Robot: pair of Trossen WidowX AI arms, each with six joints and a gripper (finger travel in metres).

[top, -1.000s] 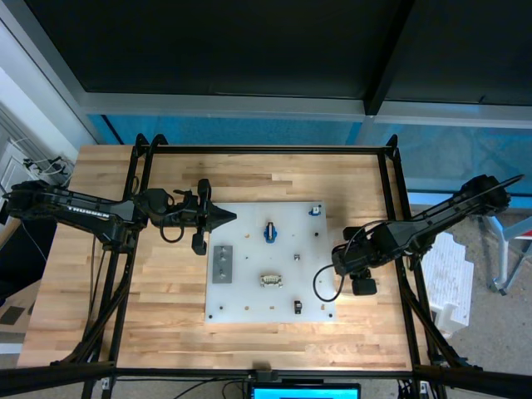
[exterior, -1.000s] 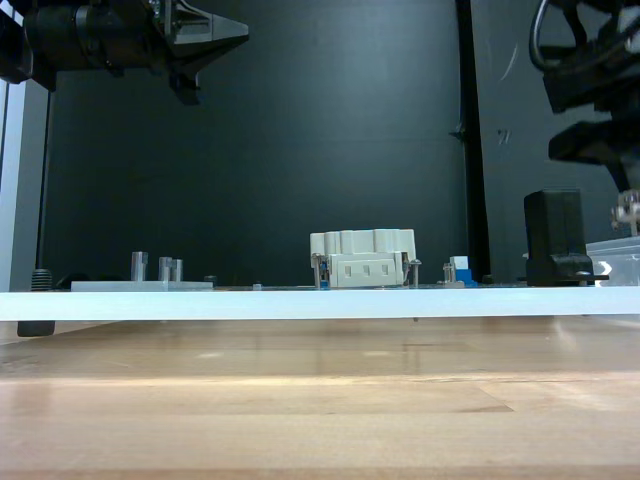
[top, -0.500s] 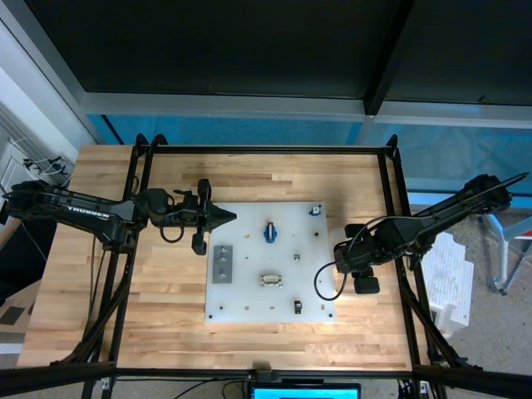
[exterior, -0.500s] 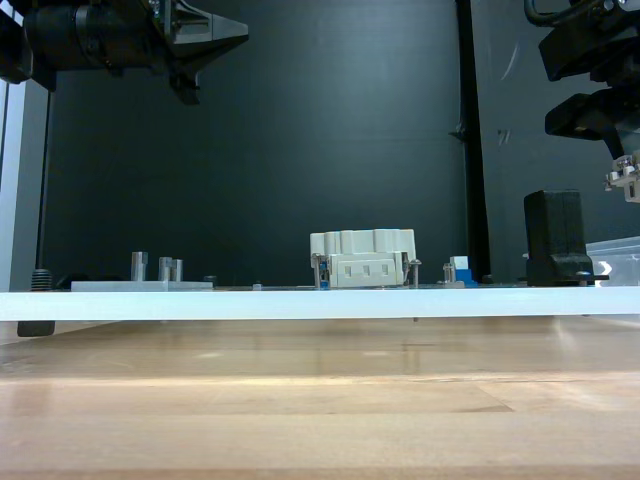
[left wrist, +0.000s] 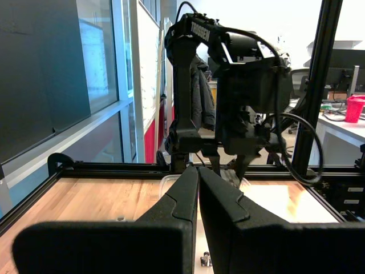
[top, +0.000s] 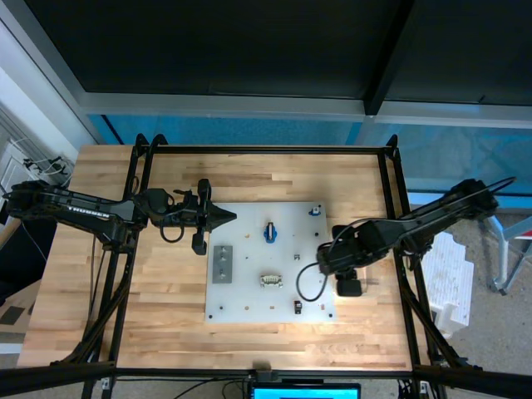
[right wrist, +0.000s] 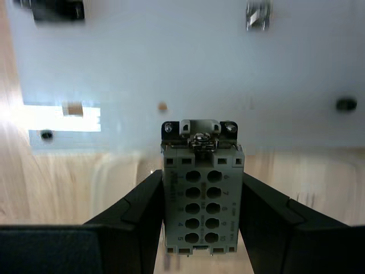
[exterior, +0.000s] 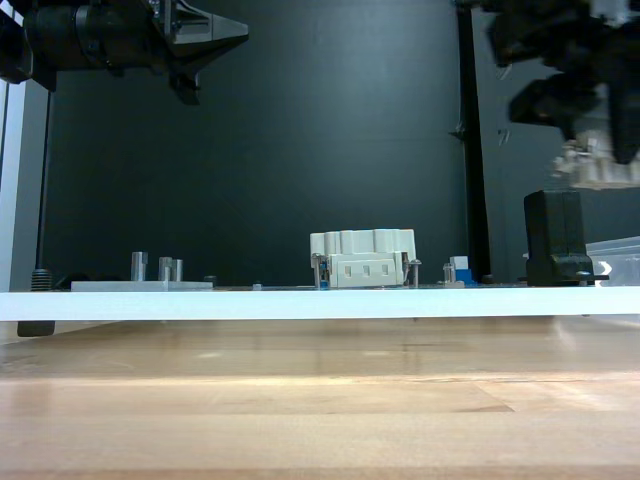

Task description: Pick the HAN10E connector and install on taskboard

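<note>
Above wood table (top: 125, 316) — right fingers (right wrist: 131, 205) pinch HAN10E connector (right wrist: 202, 194) by taskboard (top: 249, 303); left fingers (left wrist: 182, 194) together.

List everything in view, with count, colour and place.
taskboard: one, white, middle of table.
HAN10E connector: one, beige-grey, held above taskboard's right edge.
beige block: one, on taskboard, near-centre.
metal block: one, grey, taskboard's left side.
clip: one, blue, taskboard's far-centre.
tall fitting: one, black, taskboard's near edge.
clear tray: one, right of taskboard.
table: one, light wood.
left pincer: one, black, shut, over taskboard's far-left corner.
right pincer: one, black, shut on HAN10E connector.
</note>
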